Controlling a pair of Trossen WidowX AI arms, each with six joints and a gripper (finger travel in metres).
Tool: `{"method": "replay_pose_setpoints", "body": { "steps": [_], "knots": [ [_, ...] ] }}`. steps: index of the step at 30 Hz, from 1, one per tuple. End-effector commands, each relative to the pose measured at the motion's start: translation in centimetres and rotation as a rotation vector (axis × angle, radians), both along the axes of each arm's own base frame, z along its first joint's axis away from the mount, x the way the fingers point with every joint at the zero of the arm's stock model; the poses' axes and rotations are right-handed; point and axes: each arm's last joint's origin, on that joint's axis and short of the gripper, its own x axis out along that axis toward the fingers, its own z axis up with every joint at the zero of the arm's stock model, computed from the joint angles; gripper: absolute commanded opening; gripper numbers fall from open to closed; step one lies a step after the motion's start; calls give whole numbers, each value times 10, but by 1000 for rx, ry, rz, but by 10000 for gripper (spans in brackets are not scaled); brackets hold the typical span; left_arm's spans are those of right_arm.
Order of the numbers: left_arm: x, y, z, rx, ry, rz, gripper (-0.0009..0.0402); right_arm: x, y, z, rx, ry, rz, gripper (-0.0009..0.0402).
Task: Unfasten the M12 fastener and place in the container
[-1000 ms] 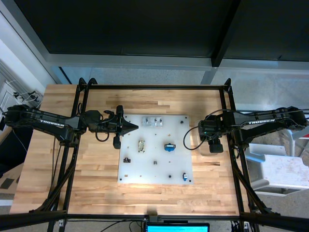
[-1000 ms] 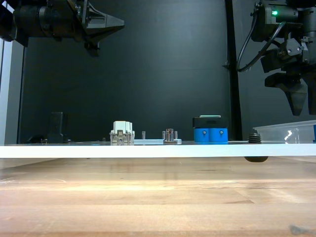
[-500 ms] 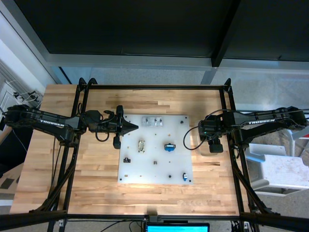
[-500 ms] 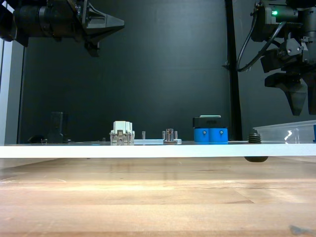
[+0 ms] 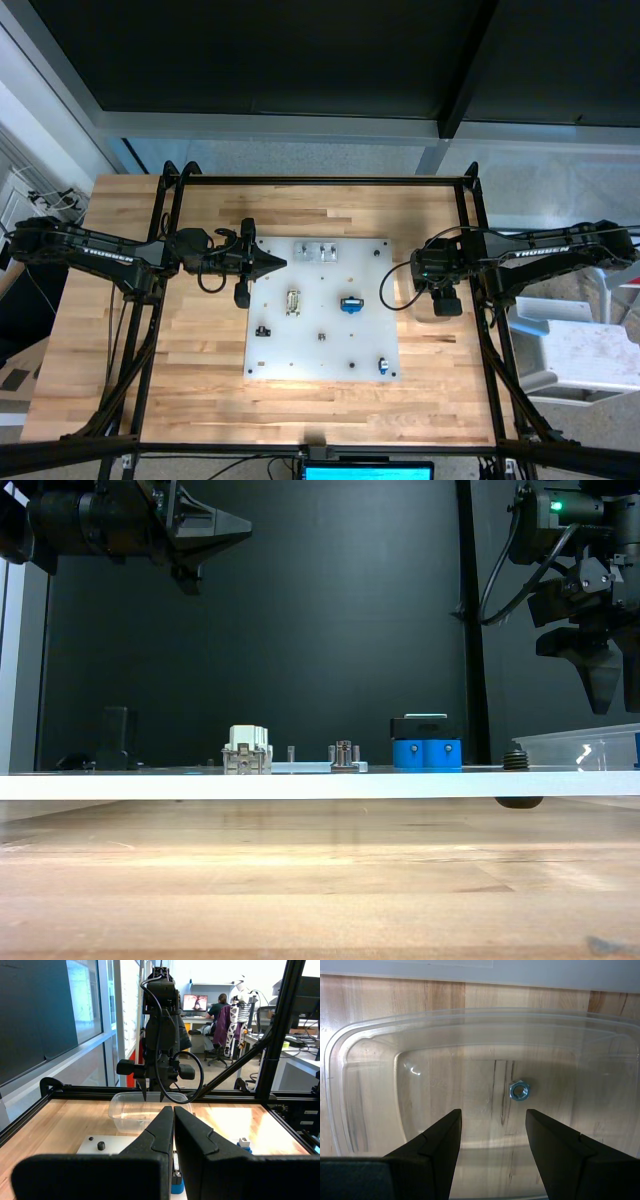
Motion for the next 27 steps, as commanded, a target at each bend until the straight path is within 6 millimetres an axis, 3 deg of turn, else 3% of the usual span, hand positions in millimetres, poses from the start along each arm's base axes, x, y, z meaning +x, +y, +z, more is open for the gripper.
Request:
{"method": "replay_pose_setpoints", "body": {
  "steps": [1, 27],
  "knots": [
    [0, 0, 0, 0, 0, 0, 0, 0, 0, 0, 0, -1, 0, 177],
    [0, 0, 0, 0, 0, 0, 0, 1, 0, 0, 0, -12, 0, 177]
  ]
}}
